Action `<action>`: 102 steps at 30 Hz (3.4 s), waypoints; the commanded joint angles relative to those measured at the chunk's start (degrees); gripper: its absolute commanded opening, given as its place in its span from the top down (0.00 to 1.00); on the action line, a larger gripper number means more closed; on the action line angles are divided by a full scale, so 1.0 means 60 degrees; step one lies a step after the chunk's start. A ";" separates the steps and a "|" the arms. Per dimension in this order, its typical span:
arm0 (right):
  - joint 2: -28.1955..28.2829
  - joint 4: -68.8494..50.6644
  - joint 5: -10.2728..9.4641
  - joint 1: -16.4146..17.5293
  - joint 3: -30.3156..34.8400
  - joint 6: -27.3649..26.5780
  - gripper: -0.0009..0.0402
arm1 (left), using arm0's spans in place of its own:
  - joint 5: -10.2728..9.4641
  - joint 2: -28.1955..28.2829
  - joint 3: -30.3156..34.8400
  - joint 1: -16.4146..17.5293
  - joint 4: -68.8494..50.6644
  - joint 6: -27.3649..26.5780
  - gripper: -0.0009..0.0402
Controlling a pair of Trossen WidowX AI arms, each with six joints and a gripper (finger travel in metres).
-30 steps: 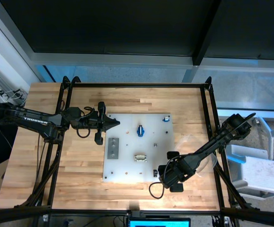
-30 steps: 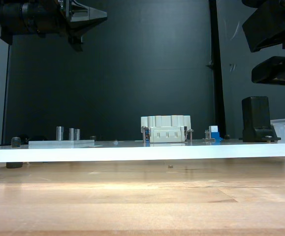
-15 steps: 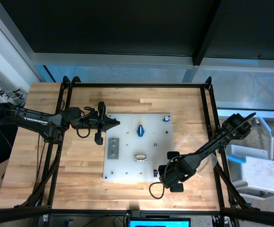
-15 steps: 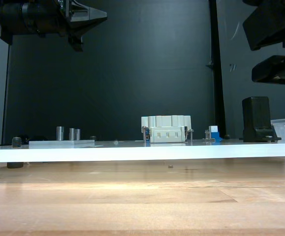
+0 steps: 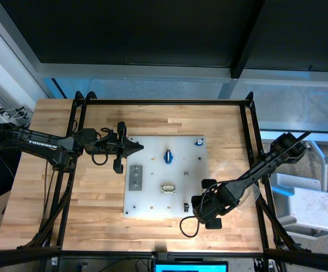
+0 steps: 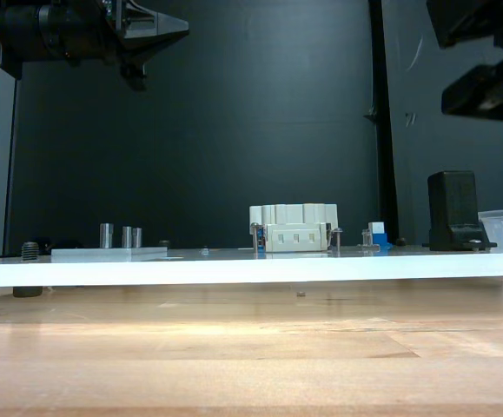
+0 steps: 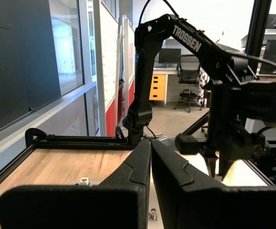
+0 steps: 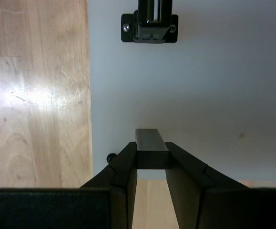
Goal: Pick the 16mm bar from the taskboard and place it in the container
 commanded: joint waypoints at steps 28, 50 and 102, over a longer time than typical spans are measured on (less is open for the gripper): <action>-0.2113 -0.1322 -0.0047 -0.0066 0.0463 0.0004 0.94 | 0.0000 0.0004 0.0004 0.0004 0.0000 0.0000 0.98; -0.2936 -0.1413 0.0015 -0.0295 -0.0459 0.0561 0.94 | 0.0000 0.0004 0.0004 0.0004 0.0000 0.0000 0.98; -0.5971 -0.1661 0.0007 -0.1188 -0.3996 0.1501 0.86 | 0.0000 0.0004 0.0004 0.0004 0.0000 0.0000 0.98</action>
